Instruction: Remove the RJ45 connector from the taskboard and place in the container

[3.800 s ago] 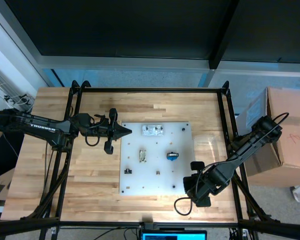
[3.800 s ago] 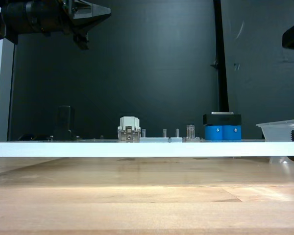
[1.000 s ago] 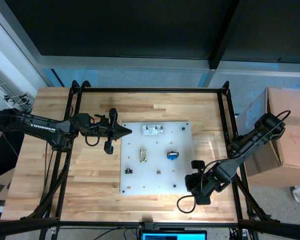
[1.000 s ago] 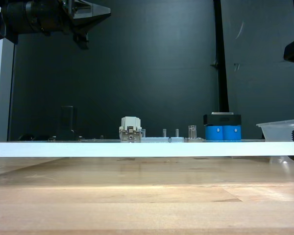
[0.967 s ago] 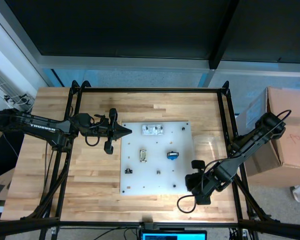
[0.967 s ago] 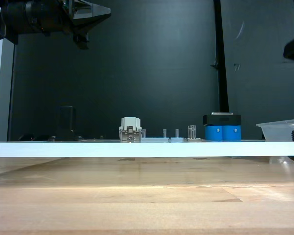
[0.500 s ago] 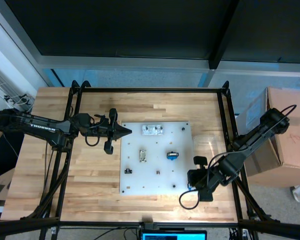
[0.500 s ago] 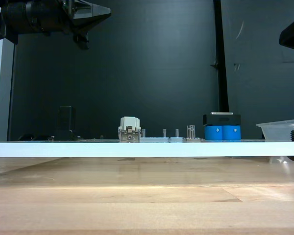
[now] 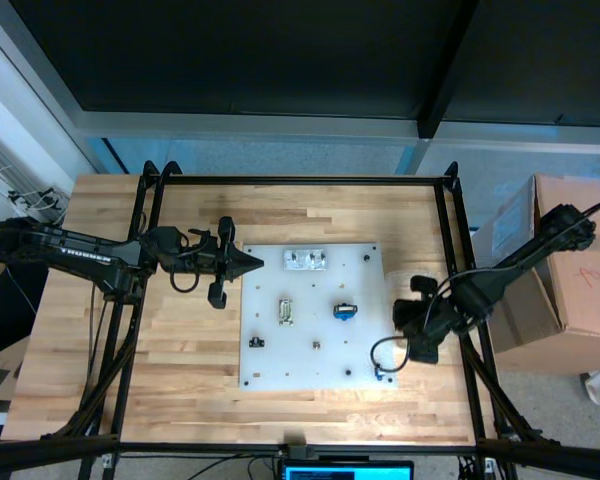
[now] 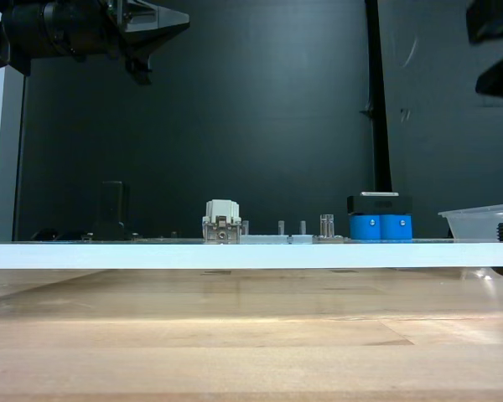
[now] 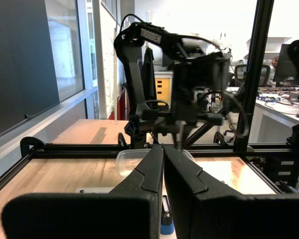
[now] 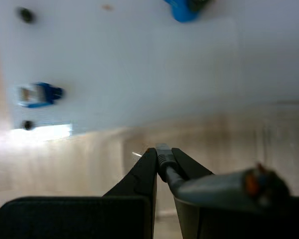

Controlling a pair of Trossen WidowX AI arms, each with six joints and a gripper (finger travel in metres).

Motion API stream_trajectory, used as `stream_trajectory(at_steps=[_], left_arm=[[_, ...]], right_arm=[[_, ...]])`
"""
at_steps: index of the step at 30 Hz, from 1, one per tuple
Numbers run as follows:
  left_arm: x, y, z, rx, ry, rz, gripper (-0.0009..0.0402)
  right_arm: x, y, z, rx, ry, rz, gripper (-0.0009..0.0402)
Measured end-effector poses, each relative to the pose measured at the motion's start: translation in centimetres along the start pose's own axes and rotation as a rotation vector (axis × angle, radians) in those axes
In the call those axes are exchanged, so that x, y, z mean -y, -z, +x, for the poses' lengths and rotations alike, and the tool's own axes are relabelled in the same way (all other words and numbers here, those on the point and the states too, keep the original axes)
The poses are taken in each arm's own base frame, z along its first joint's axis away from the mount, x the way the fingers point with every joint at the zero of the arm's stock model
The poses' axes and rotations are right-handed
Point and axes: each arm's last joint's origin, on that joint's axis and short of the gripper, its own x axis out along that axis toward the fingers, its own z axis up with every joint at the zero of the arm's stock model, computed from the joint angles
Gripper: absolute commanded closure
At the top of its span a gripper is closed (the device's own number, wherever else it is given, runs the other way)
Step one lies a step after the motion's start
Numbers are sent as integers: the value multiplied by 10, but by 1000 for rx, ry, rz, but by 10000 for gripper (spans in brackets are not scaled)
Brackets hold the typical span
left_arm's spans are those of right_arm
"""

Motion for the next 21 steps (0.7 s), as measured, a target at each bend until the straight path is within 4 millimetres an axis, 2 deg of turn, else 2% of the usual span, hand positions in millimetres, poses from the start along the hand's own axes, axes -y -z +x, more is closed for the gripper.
stream_trajectory(at_steps=[5, 9, 15, 21], left_arm=[[0, 0, 0, 0, 0, 0, 393], [0, 0, 0, 0, 0, 0, 393], [0, 0, 0, 0, 0, 0, 393], [0, 0, 0, 0, 0, 0, 393]], right_arm=[[22, 16, 11, -46, -8, 54, 373], [31, 23, 16, -52, -1, 78, 314], [35, 27, 19, -66, 0, 82, 217], [38, 28, 17, -60, 0, 96, 155]])
